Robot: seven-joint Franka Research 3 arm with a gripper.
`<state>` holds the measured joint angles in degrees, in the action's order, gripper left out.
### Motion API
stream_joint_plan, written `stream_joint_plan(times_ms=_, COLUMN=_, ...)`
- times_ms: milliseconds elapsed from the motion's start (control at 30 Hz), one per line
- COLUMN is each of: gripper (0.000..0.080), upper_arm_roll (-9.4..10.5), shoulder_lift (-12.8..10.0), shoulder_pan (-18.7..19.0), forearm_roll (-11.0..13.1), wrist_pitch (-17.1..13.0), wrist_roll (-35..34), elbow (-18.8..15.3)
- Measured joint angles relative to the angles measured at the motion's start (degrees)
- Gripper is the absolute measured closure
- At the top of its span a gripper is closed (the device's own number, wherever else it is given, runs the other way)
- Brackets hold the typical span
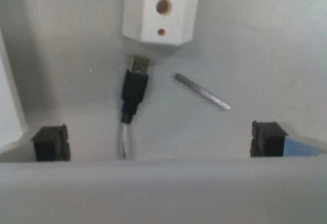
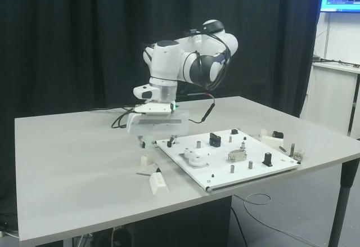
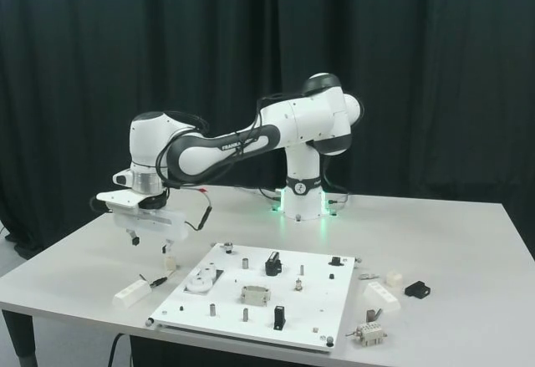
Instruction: Remove medium gear.
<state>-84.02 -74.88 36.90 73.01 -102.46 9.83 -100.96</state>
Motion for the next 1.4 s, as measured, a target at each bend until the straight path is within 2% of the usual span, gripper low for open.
stream_joint_plan(times_ms=900, gripper=0.0003, upper_arm_roll=-0.49, shoulder_lift=0.1, shoulder_pan=-2.7, forearm_roll=0.0, wrist_pitch=2.0, wrist_roll=0.6, elbow=2.6)
stream_joint_plan(times_ms=1400, gripper=0.0003, upper_arm_roll=-1.70, shoulder_lift=0.4, shoulder_pan=-2.7, forearm_roll=0.5, wrist_pitch=4.7, wrist_roll=0.0, elbow=5.0)
